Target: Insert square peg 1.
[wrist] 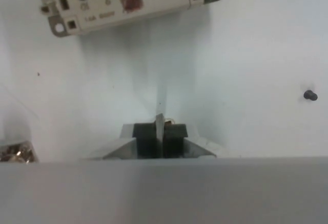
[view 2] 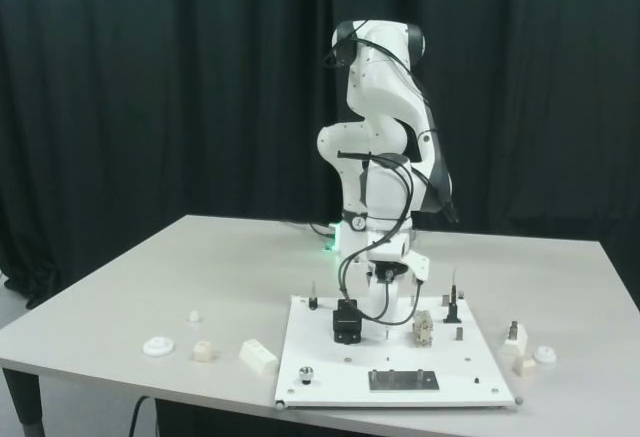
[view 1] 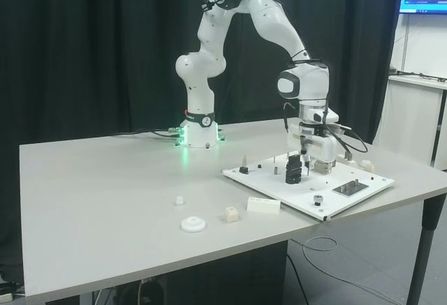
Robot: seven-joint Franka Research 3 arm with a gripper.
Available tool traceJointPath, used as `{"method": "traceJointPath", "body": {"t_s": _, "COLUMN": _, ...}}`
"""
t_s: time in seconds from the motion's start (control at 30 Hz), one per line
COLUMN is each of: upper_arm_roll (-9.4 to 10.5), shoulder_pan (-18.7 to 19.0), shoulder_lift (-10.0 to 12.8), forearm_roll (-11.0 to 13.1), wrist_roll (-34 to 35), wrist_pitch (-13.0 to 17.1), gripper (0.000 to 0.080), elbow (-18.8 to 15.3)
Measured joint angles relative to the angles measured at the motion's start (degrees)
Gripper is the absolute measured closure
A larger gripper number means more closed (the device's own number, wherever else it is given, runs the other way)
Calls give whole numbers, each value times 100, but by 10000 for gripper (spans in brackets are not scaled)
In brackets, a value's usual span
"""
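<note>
Over the white board (view 1: 307, 186) on the table (view 1: 105, 193), the tool (wrist: 159, 131) pinches a thin square peg (wrist: 159, 124); carrying seems underway, next aligning above its hole.

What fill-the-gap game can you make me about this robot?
1. The arm is ____.
2. The light at its base glows ____.
3. Over the board, the gripper pinches a thin ____ peg.
4. The curtain behind is ____.

Missing words: white, green, grey, black.
</note>
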Motion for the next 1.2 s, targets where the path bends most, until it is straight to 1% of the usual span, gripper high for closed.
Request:
{"method": "traceJointPath", "body": {"t_s": 0.57, "upper_arm_roll": -12, "shoulder_pan": -79, "shoulder_lift": 3, "forearm_roll": 1, "wrist_roll": 13, "wrist_pitch": 29, "gripper": 777, "elbow": 0}}
{"method": "traceJointPath", "body": {"t_s": 1.2, "upper_arm_roll": 32, "shoulder_pan": -79, "shoulder_lift": 3, "forearm_roll": 34, "wrist_roll": 13, "wrist_pitch": 51, "gripper": 778, "elbow": 4}}
